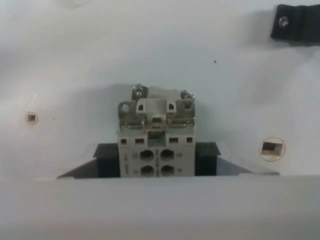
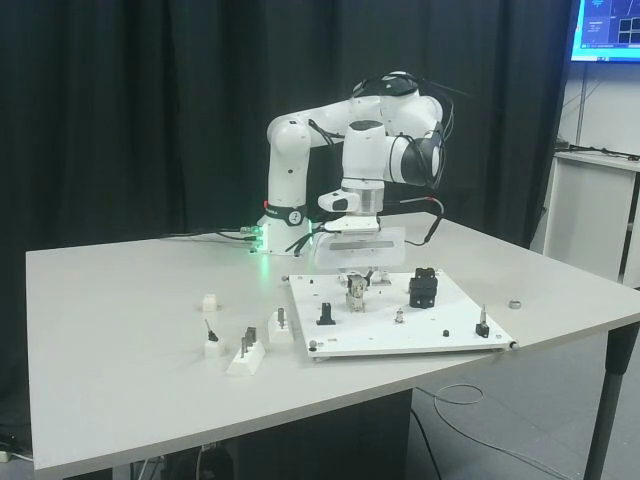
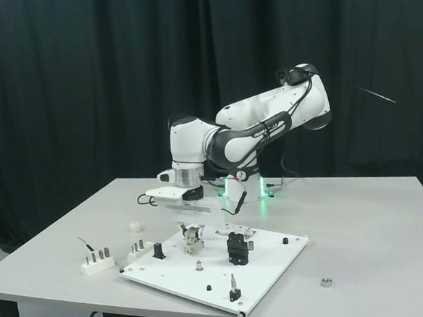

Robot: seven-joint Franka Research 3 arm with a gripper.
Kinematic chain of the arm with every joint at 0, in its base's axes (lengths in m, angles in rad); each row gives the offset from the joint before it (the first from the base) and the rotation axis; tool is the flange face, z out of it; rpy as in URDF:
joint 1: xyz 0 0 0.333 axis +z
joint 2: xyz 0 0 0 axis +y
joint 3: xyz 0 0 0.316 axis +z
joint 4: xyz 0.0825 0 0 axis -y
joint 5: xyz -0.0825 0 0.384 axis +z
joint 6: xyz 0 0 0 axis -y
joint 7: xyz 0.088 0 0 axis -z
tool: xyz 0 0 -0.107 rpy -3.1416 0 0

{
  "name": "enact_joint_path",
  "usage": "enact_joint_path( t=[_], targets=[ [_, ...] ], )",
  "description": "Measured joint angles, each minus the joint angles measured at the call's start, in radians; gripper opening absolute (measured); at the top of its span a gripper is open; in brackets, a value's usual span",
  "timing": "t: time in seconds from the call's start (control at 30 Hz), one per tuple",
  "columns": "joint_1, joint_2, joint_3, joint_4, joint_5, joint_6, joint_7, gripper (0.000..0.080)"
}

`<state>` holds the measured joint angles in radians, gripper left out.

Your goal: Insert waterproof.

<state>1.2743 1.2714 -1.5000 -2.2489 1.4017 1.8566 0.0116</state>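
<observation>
Main risk is misalignment: the waterproof connector (image 1: 156,135) has to drop square into its socket, and any tilt or offset could jam it on the rim of the black recess (image 1: 107,159) or bend the latch clips on top. Second risk: the connector twisting in the grip if pushed down off-axis. Going left to right on the grey surface (image 2: 120,300): small white fixture blocks (image 2: 246,352) with pins, then the white board (image 2: 400,315) carrying the connector, then a black block (image 2: 423,288) well apart from it. The connector is grey, boxy, four round ports on the near face, metal latch hardware and screws above. It sits upright in the board's recess, directly under the pincer (image 3: 191,236). Pincer state: cannot tell, the fingertips are not resolvable in any view.
</observation>
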Motion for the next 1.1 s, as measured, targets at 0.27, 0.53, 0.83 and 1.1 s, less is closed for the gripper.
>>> enact_joint_path(
  t=[0.27, 0.53, 0.83, 1.1],
  targets=[
    [0.000, 0.000, 0.000, 0.000, 0.000, 0.001, -0.036, 0.0310],
    [0.000, 0.000, 0.000, -0.001, 0.001, 0.002, -0.021, 0.0310],
    [0.001, 0.000, 0.000, -0.001, 0.001, 0.002, 0.042, 0.0310],
    [0.002, 0.000, 0.000, -0.001, 0.001, 0.002, 0.083, 0.0310]
  ],
)
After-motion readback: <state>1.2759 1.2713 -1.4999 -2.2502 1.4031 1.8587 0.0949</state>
